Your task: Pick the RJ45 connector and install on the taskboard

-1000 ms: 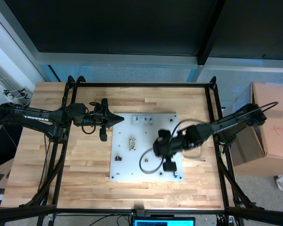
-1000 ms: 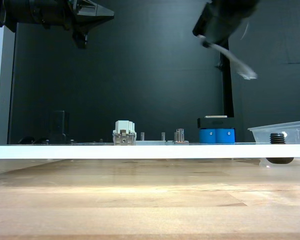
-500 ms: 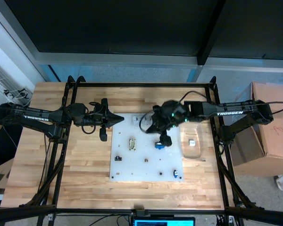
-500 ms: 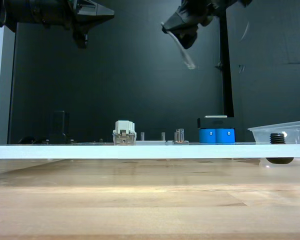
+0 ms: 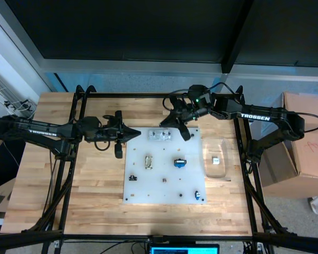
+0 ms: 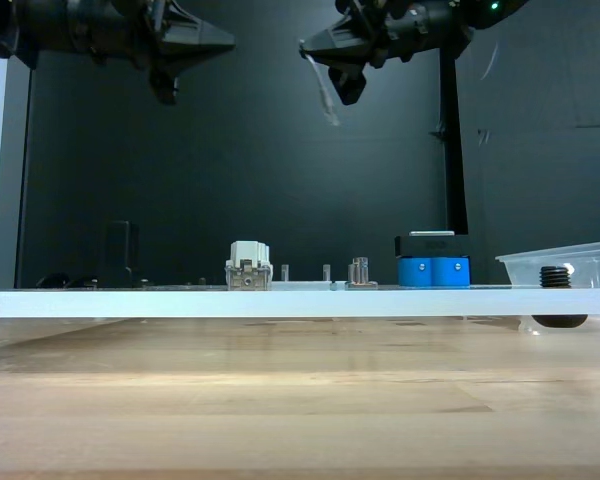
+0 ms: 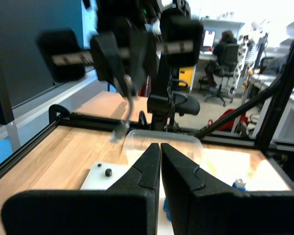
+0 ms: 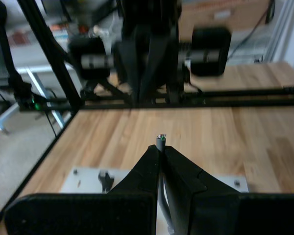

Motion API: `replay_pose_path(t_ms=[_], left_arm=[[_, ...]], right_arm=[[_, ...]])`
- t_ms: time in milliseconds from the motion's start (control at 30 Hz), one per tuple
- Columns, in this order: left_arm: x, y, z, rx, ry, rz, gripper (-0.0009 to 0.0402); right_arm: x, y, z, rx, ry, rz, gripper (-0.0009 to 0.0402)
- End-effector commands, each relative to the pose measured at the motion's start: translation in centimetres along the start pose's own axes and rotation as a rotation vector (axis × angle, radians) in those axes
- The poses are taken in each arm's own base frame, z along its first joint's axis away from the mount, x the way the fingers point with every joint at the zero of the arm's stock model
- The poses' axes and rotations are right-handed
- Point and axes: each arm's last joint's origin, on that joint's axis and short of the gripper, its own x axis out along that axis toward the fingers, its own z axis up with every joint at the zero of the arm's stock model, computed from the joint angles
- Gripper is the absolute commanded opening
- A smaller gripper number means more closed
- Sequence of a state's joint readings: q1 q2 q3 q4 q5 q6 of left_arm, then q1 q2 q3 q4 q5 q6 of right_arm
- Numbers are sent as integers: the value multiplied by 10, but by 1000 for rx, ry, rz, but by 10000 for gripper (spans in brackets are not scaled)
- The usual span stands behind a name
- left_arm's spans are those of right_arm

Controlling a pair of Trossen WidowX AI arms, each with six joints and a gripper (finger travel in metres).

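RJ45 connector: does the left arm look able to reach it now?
Probably yes. The RJ45 connector hangs by its cable from the right gripper, in the air above the task board, with open space between it and the left gripper, which is shut.

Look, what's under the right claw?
RJ45 connector dangles by its cable from the right gripper above the taskboard's far edge; fingers hide the grip. Left gripper hovers over board's left edge.

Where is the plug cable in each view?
High: hidden under right gripper, at the white board's far edge; left gripper at its left edge.
Low: cable hangs from right gripper.
Left wrist: cable ahead of shut left gripper.
Right wrist: cable pinched between fingers.
Landmark: white board.
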State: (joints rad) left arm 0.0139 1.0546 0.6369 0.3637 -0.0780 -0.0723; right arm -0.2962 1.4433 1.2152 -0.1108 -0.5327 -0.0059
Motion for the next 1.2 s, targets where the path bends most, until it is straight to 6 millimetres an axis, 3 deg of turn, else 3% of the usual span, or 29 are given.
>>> replay_pose_path(t_ms=[33, 333, 500, 833, 1200], left_arm=[[10, 1, -6, 10, -1, 30, 22], [39, 4, -14, 33, 51, 108, 147], [50, 5, -16, 45, 70, 154, 183], [66, 4, -21, 44, 57, 164, 187], [70, 4, -17, 30, -29, 163, 180]], right_arm=[[5, -9, 0, 20, -34, 5, 0], [10, -12, 2, 45, -77, 54, 0], [9, -11, 6, 80, -113, 84, 0], [3, -7, 10, 62, -183, 113, 0], [-2, -8, -6, 87, -371, 113, 0]])
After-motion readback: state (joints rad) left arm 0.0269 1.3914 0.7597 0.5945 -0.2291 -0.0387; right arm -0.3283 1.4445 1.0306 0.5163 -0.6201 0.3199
